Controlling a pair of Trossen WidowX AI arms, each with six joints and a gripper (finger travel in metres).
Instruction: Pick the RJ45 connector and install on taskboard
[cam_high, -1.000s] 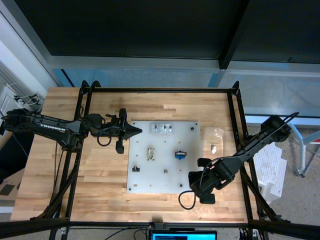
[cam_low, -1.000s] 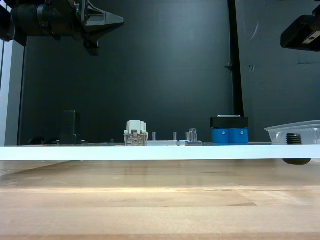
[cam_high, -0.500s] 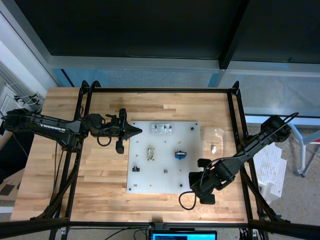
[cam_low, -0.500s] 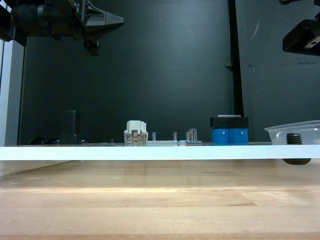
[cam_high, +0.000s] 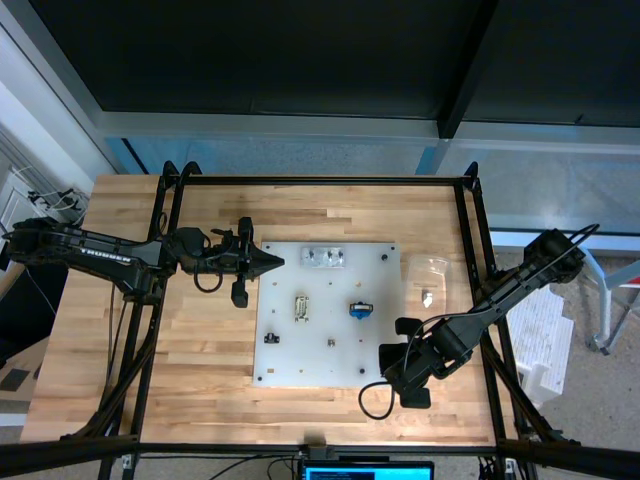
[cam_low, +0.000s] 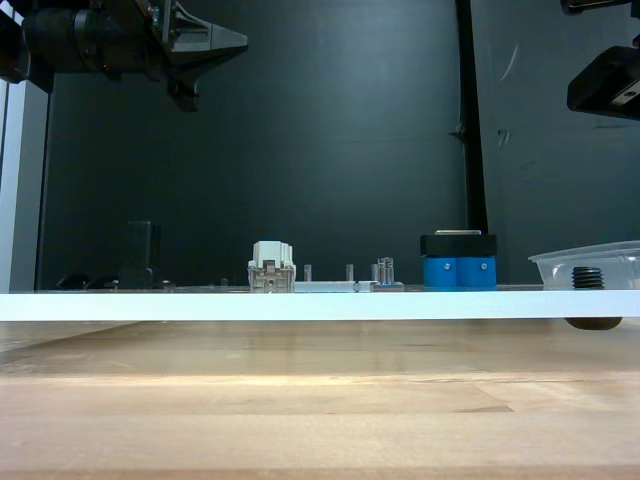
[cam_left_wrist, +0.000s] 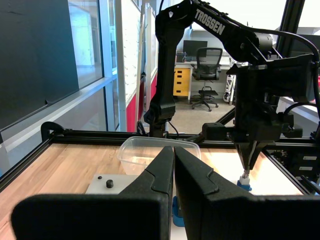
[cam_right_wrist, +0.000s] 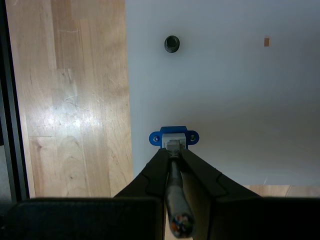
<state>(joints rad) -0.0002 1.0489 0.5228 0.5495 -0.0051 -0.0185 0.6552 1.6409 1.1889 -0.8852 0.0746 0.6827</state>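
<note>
The right end effector (cam_right_wrist: 173, 154) is clamping the RJ45 connector (cam_right_wrist: 173, 143) by its cable stub, long axis upright, tip pointing down onto a blue socket (cam_right_wrist: 156, 138) on the taskboard (cam_right_wrist: 240, 90). A black screw (cam_right_wrist: 171, 43) is sitting well apart. The left end effector (cam_high: 272, 262), fingers together, is hovering over the taskboard's left edge.

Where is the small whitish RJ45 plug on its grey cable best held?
As the right hand does: on the grey cable behind the whitish RJ45 plug, from above: it points down at the blue socket. Left hand: shut, high over the white taskboard's left edge.
</note>
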